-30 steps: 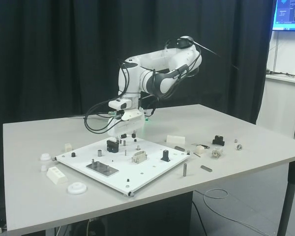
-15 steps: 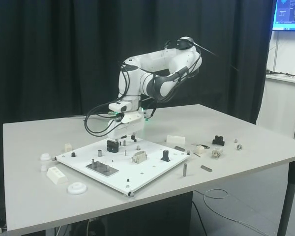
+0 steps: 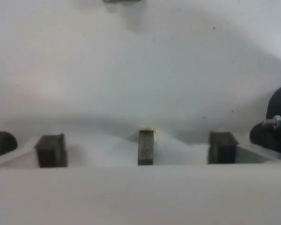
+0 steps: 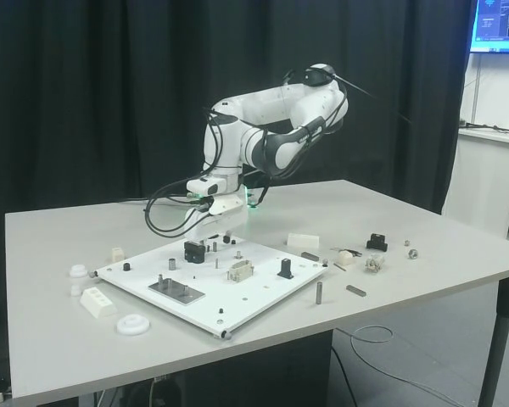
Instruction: Remove square peg 2.
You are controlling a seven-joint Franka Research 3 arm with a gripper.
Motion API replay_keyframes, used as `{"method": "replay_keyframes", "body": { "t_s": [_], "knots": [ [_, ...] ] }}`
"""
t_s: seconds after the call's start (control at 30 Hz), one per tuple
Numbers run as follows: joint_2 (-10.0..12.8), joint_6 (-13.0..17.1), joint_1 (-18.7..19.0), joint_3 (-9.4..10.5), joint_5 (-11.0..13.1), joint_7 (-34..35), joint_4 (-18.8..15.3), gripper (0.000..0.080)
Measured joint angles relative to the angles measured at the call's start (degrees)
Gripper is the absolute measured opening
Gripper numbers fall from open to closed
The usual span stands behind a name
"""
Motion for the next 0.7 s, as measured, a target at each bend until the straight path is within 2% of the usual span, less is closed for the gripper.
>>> {"method": "replay_keyframes", "body": {
  "t_s": [0.17, 0.2, 0.33, 0.37, 0.6, 0.63, 0.67, 0.7],
  "knots": [
    [0.0, 0.4, 0.0, 0.2, 0.1, 0.0, 0.0, 0.0682],
    [0.0, 0.5, 0.0, 0.22, 0.1, 0.0, 0.0, 0.0521],
    [0.0, 0.5, 0.0, 0.26, 0.1, 0.0, 0.0, 0.0521],
    [0.0, 0.5, 0.0, 0.26, 0.1, 0.0, 0.0, 0.036],
    [0.0, 0.8, 0.0, 0.29, 0.3, 0.0, 0.0, 0.036],
    [0.0, 0.9, -0.1, 0.29, 0.4, 0.0, 0.0, 0.0176],
    [0.0, 0.9, -0.1, 0.3, 0.4, 0.0, 0.0, 0.0061],
    [0.0, 0.9, -0.1, 0.3, 0.5, 0.0, 0.0, 0.0061]
  ]
}}
